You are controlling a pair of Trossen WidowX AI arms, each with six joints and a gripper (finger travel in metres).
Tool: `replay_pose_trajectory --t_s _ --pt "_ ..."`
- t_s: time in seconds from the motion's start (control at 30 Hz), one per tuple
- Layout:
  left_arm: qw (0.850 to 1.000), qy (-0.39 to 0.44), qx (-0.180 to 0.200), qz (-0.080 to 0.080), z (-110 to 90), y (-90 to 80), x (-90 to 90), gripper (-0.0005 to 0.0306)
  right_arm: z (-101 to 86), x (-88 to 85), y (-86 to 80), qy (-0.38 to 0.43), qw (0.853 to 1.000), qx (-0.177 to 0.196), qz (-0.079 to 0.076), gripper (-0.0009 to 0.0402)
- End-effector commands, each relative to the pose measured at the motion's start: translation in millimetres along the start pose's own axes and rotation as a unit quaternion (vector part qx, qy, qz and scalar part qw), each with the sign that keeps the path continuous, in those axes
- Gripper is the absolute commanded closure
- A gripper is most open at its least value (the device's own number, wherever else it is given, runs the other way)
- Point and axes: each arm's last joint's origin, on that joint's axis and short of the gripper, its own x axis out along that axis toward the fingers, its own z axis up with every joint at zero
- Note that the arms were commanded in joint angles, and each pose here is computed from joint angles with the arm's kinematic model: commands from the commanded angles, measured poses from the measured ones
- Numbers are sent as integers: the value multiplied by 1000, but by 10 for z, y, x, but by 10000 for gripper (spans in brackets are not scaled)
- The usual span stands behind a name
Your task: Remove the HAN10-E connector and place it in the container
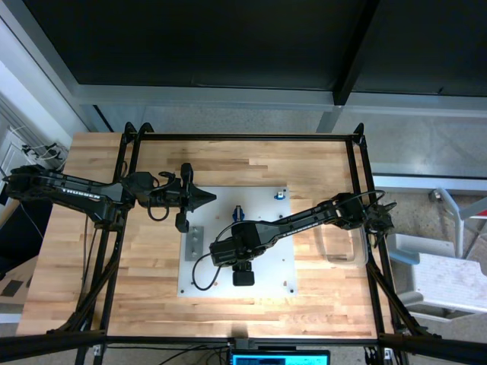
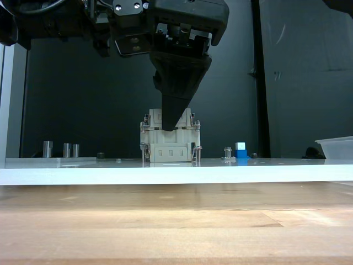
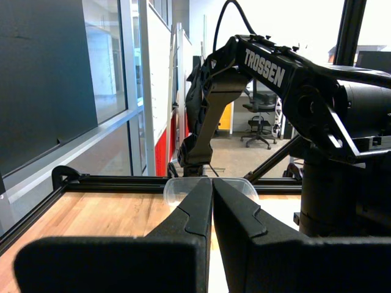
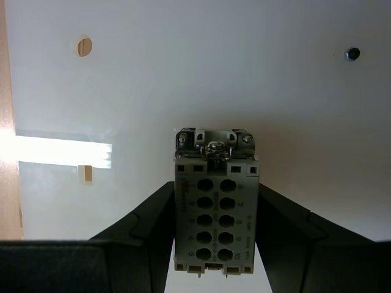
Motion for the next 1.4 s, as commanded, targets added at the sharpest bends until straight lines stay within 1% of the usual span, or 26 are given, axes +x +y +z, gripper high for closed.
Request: replay_pose_trajectory --t_s 0.03,0.2,0.33,0.5,0.8,0.97,1.03,1.07,1.17,1.4 --pt "1000 0 0 0 2 0 0 300 1 -11 4 -1 1000 -1 4 315" --pt "1000 0 0 0 2 1 0 300 0 -34 9 -4 1000 -2 5 366" --pt "1000 0 0 0 2 1 0 300 -1 -74 10 -8 1000 -4 6 396" --pt "1000 0 0 0 2 0 0 300 -3 -119 14 -12 1000 -4 8 385" --pt "1000 0 0 0 2 1 0 300 -23 -266 10 -21 1000 -5 10 385" --pt "1000 0 0 0 2 0 0 300 -45 -298 7 -14 1000 -6 10 385" --pt "1000 0 0 0 2 1 0 300 -52 -325 8 -12 1000 -6 17 385" --pt "1000 0 0 0 2 1 0 300 -59 -345 8 -12 1000 -6 18 385" --pt "1000 0 0 0 2 1 0 300 -83 -402 0 -9 1000 -6 15 385" --pt "1000 0 0 0 2 1 0 300 -149 -530 -20 -2 1000 -6 13 385"
